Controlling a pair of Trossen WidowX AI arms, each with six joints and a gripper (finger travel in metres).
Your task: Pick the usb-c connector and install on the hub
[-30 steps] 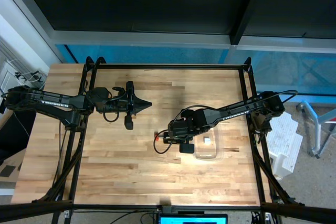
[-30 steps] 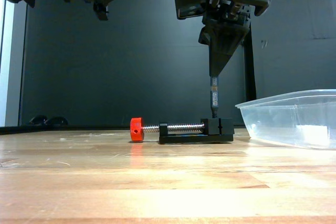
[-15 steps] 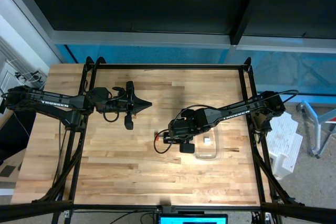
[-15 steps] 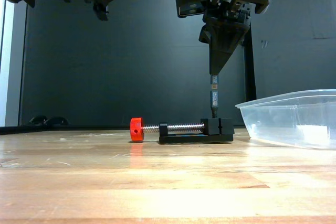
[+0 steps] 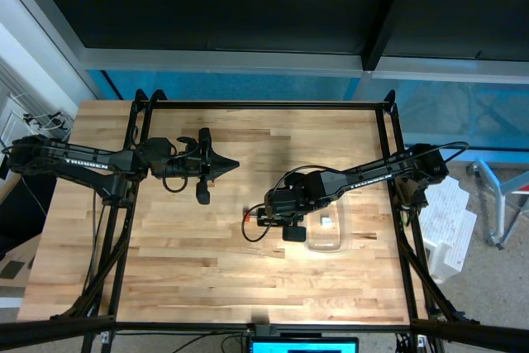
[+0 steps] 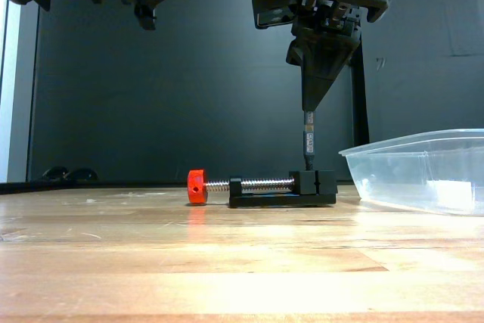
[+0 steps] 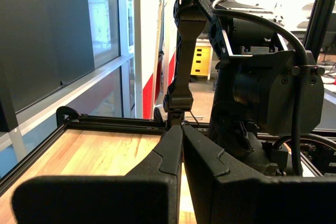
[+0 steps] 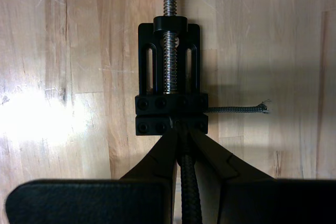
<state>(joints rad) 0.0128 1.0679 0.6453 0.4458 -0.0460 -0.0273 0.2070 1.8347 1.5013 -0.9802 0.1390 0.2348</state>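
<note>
The hub (image 6: 281, 187) is a small black block with a red-orange knob (image 6: 197, 186), lying on the wooden table; it also shows as the hub (image 8: 168, 77) and the hub (image 5: 263, 219). My right gripper (image 6: 308, 109) hangs right over the block's end away from the knob, shut on the usb-c connector (image 6: 308, 141). The connector stands upright with its lower tip at the block's top. In the right wrist view the right gripper (image 8: 181, 129) pinches a braided cable (image 8: 189, 198). My left gripper (image 5: 234, 164) is parked high at the back left, the left gripper (image 7: 182, 127) shut on nothing.
A clear plastic tray (image 6: 423, 172) sits just right of the hub, seen as the tray (image 5: 339, 237) with a small pale piece (image 5: 326, 221) inside. A frayed cable end (image 8: 236, 109) lies beside the block. A black frame (image 5: 264, 105) borders the table.
</note>
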